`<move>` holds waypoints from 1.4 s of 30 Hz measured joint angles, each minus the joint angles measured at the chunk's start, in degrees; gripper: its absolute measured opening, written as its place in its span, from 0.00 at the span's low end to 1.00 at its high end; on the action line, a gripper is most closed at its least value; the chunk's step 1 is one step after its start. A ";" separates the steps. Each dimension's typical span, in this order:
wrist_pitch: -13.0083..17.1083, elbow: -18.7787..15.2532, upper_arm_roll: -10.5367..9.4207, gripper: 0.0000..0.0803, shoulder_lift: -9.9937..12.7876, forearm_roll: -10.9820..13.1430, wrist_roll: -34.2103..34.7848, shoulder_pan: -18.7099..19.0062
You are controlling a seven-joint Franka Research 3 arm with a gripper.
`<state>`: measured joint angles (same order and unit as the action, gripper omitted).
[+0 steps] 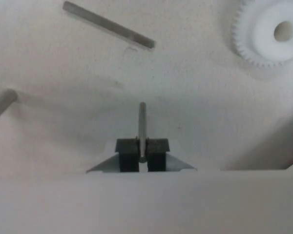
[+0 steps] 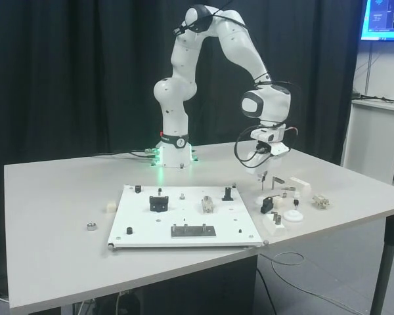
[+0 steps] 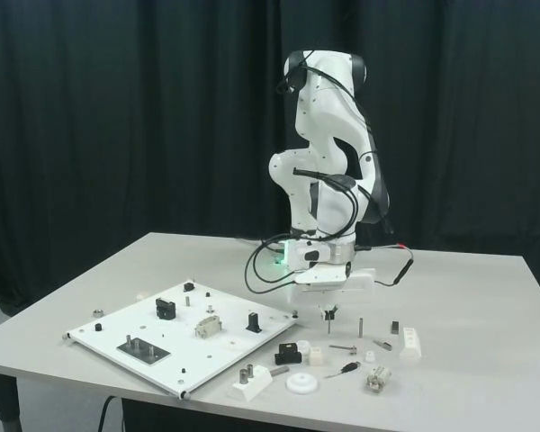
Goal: Place round peg 1.
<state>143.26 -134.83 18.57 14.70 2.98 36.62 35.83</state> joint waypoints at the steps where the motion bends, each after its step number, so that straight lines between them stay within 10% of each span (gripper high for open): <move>1: -0.19 0.10 -0.10 0.04 0.02 0.00 -0.19 -0.12; 34: -3.30 2.27 -2.94 0.04 1.58 0.00 -2.50 -3.17; 35: -3.34 2.31 -2.97 0.28 1.59 0.00 -2.54 -3.22; 40: -3.71 2.56 -3.05 0.28 1.60 0.00 -2.69 -3.45; 41: -3.91 2.67 -3.07 0.71 1.60 0.00 -2.70 -3.50; 42: -4.15 2.80 -3.09 0.71 1.60 0.00 -2.70 -3.56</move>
<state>139.11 -132.02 15.48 16.30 2.98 33.92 32.27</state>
